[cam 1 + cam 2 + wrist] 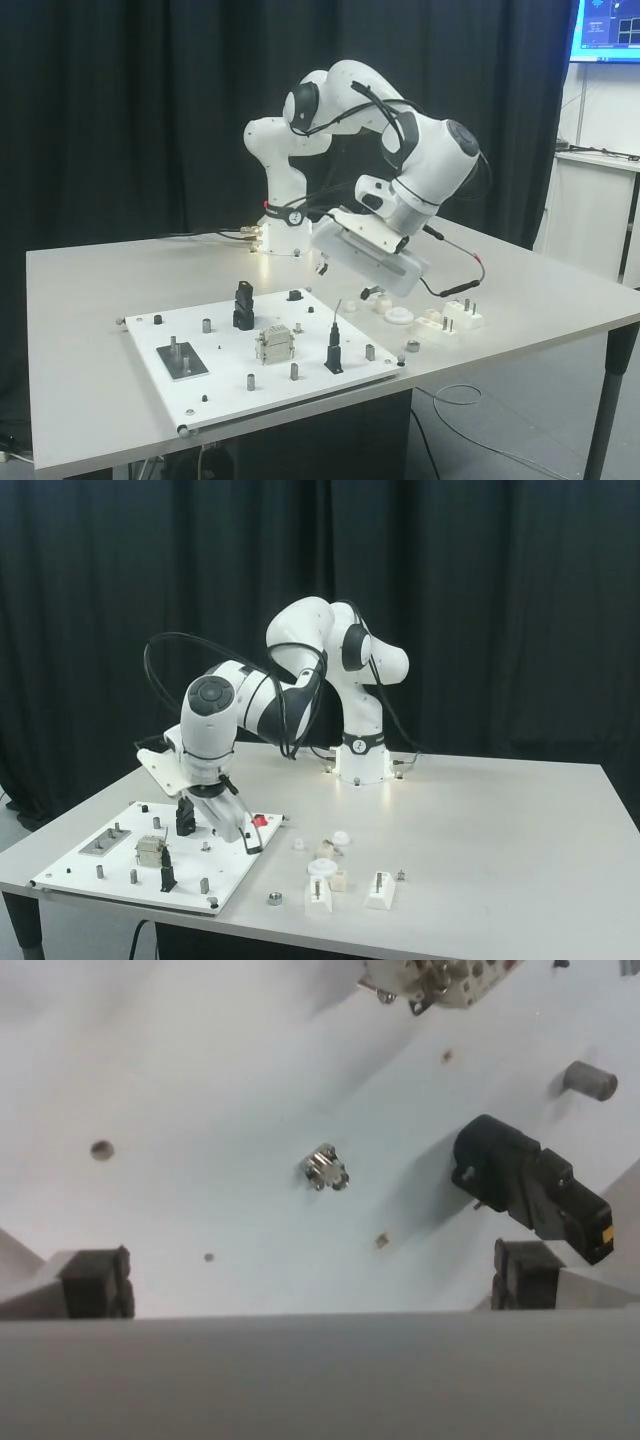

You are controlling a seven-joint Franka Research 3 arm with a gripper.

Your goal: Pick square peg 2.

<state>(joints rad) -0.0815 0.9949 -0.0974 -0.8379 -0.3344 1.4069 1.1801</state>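
Fingertips point(95, 1280) first, black, one at each side of the wrist view; the gripper point(310, 1278) stands wide apart with nothing between its pads; under the gap you see only bare white board point(220, 1080).

Just beyond the gap a small metal fitting point(326, 1168) sits on the board, clear of both fingers; a black connector point(530, 1185) stands close by the one fingertip, apart from it; past the connector a round grey peg point(589, 1080) stands upright near the board's edge.

From the first room view: the board lies flat on the grey table point(90, 290), by the tabletop corner away from the arm's base; the arm point(420, 170) reaches out over the board's edge nearest the base, wrist tilted, gripper held above the surface and touching nothing.

Task's thing: several short grey pegs point(294, 371) stand upright across the board, most toward the edge farthest from the base; you cannot tell from these views which one is square peg 2; none is in the gripper.

Also on the board: a grey plate point(182, 362) near one corner; a multi-pin plug point(275, 345) about mid-board; a black probe point(333, 350) upright beside it.

Off the board, small white parts point(452, 322) lie on the tabletop near its edge.
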